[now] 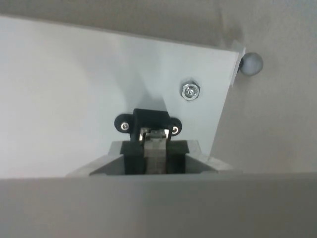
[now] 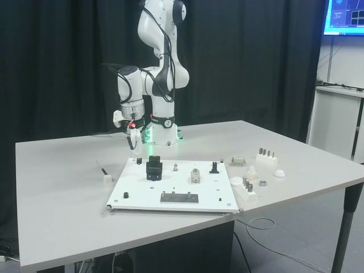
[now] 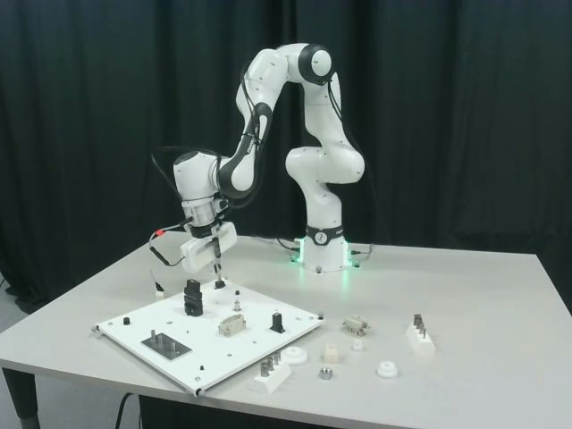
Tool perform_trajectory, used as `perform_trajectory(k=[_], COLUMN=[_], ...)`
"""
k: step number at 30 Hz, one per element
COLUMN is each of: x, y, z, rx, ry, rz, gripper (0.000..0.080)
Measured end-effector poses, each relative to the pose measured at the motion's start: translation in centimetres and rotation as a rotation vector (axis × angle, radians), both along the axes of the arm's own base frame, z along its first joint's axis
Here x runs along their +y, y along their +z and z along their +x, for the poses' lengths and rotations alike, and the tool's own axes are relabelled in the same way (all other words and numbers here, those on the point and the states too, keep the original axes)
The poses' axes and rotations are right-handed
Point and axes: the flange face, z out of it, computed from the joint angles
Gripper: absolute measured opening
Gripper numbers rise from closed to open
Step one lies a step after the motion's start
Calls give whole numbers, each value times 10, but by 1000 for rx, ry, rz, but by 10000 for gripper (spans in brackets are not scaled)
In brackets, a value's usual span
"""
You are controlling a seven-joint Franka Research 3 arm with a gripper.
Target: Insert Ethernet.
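Wrist view shows the claw (image 1: 156, 148) closed on the Ethernet plug (image 1: 156, 136), near the white board's (image 1: 74, 99) corner edge.

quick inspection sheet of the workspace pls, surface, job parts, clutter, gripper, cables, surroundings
surface: grey table carrying a white board near its front edge.
job's things: black socket screwed to the board near a corner; an Ethernet plug is held just above it, not yet seated.
clutter: white fixture blocks and small parts on the table off the board; small white block on the other side.
gripper: gripper shut on the plug, over the socket.
cables: a thin cable loops below the table's front corner.
surroundings: black curtain behind; a screen in the first room view.
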Motion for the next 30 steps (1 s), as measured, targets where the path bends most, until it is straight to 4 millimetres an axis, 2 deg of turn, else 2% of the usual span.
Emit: perform_trajectory(k=[30], x=[0], y=[-1], z=[-1], rx=[-2], ry=[6], rz=[7], gripper=[87])
